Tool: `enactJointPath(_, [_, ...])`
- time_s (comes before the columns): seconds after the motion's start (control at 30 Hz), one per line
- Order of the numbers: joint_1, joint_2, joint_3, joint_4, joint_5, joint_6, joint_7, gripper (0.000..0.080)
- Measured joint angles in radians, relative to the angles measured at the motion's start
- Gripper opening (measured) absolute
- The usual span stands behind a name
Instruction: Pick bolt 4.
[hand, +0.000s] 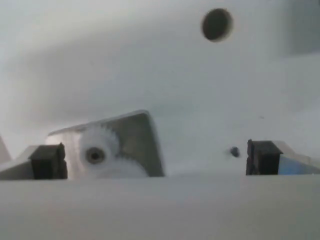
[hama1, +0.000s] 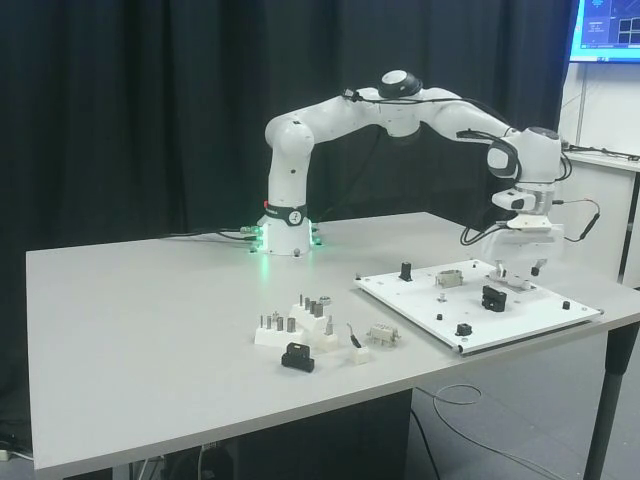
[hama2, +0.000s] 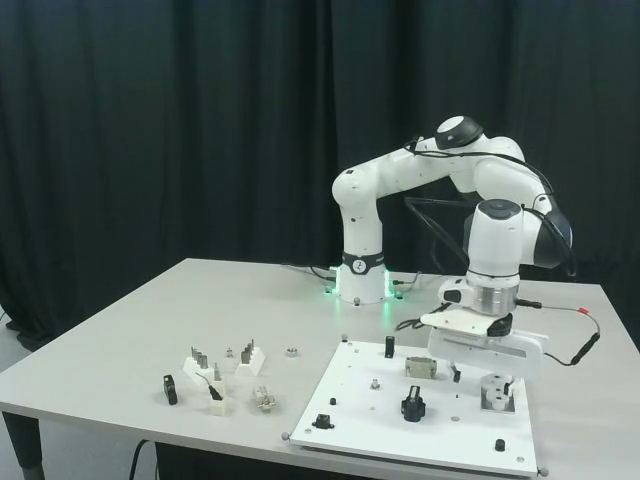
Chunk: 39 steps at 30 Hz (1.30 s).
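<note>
Jaws wide apart, gripper (hand: 155, 159) hovering empty over the white board (hama1: 520, 325). A white gear (hand: 99, 152) sits beside one fingertip (hand: 48, 161). Bolts (hama1: 300, 312) stand well away in white holders across the desk (hama1: 130, 310). No readable writing.

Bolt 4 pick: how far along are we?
Nothing looks done yet. The pincer is open and holds nothing; it hangs over the far end of the white board, above a white gear on its grey plate. The bolts still stand in their white holders on the grey table, well away from the arm. Left to do: travel to the holders, find bolt 4, close on it and lift.
</note>
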Motion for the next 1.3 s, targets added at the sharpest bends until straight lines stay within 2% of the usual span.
enactJointPath(0.2, [0.021, 0.0, -0.043, -0.037, -0.003, -0.042, 0.021, 0.08])
enactJointPath(0.43, [0.065, -0.001, -0.106, -0.116, -0.029, -0.091, 0.023, 0.08])
enactJointPath(0.73, [0.141, -0.001, -0.18, -0.253, -0.128, -0.124, -0.054, 0.08])
enactJointPath(0.83, [0.169, -0.001, -0.203, -0.31, -0.158, -0.123, -0.077, 0.08])
enactJointPath(0.97, [0.196, 0.0, -0.229, -0.382, -0.171, -0.109, -0.088, 0.08])
enactJointPath(1.3, [0.217, 0.0, -0.267, -0.552, -0.166, -0.002, -0.132, 0.08])
